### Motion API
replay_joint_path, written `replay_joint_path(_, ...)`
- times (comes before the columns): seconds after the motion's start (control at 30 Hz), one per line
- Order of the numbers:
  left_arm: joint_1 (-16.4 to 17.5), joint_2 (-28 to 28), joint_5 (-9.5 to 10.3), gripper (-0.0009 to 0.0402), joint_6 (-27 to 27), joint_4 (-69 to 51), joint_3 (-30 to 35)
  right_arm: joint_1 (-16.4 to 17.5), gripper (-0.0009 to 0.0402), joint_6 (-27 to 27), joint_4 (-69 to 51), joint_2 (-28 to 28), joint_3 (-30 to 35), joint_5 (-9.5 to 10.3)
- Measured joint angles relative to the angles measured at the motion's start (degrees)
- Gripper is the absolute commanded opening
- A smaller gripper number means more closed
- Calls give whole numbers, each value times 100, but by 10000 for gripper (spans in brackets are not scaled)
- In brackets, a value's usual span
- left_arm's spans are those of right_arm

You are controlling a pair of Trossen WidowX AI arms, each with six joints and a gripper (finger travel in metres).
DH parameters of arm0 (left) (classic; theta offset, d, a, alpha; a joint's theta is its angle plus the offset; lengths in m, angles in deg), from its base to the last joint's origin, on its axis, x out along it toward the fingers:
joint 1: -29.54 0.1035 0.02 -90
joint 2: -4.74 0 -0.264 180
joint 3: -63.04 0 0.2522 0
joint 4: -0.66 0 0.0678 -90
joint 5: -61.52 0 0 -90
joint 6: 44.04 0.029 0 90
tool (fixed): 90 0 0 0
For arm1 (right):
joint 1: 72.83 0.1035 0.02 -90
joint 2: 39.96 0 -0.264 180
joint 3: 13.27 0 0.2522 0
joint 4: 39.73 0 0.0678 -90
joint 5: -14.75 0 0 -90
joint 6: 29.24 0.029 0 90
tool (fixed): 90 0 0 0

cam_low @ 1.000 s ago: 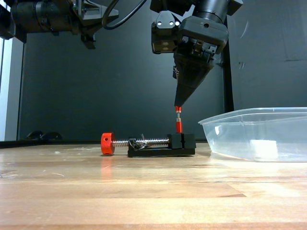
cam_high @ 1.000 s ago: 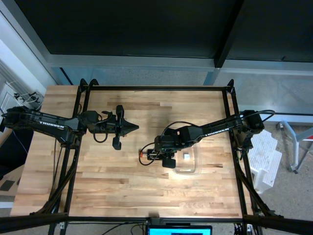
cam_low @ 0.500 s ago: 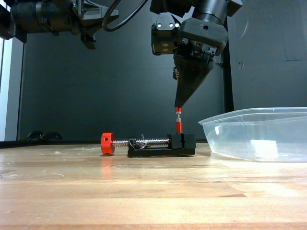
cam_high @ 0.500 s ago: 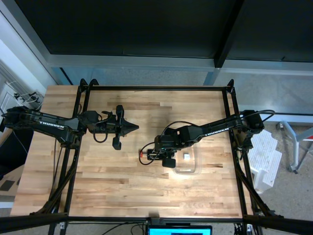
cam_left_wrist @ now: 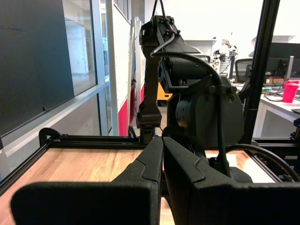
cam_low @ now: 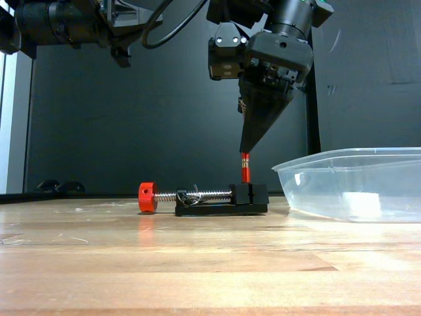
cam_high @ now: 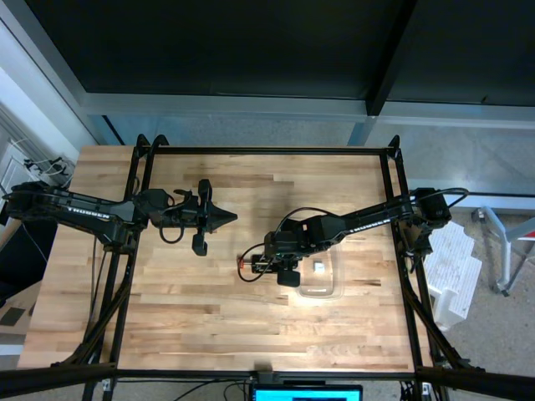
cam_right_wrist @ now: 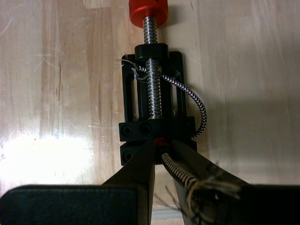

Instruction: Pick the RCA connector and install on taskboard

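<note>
The right gripper (cam_low: 245, 150) is hanging directly above the taskboard (cam_low: 220, 199), its tapered black fingers pinching the top of the RCA connector (cam_low: 246, 168). The connector is standing upright. Its lower end is meeting the top of the taskboard's block, at the end opposite the red knob (cam_low: 147, 197).

Judging from this, the pick is done and the install is under way. The views are not showing whether the plug is fully seated. Pressing home and letting go appear to be what is left.

The connector is a slim red cylinder with a small brass-coloured band. A black-and-white braided cable (cam_right_wrist: 194, 101) is trailing from it and looping beside the taskboard. The taskboard is a matte black rectangular frame. A shiny threaded metal screw (cam_right_wrist: 153, 96) is running along its middle to the round, ribbed knob, and fine wire strands are fraying out near the screw.

A clear, glossy plastic tray (cam_low: 348, 184) is sitting near the taskboard, on the side away from the knob. Everything is resting on a pale wooden table (cam_low: 197, 263) with visible grain.

The left gripper (cam_left_wrist: 162, 154) is hovering well apart from the taskboard, out beyond its knob end, with its fingers pressed together on nothing.
</note>
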State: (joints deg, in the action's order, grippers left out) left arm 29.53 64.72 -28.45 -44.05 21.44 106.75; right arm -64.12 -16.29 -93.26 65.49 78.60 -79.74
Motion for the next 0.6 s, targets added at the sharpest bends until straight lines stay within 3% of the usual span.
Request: replay_joint_path(0.6,0,0,0,0,0,0,-2,0,0,-2,190,68,-116,-11)
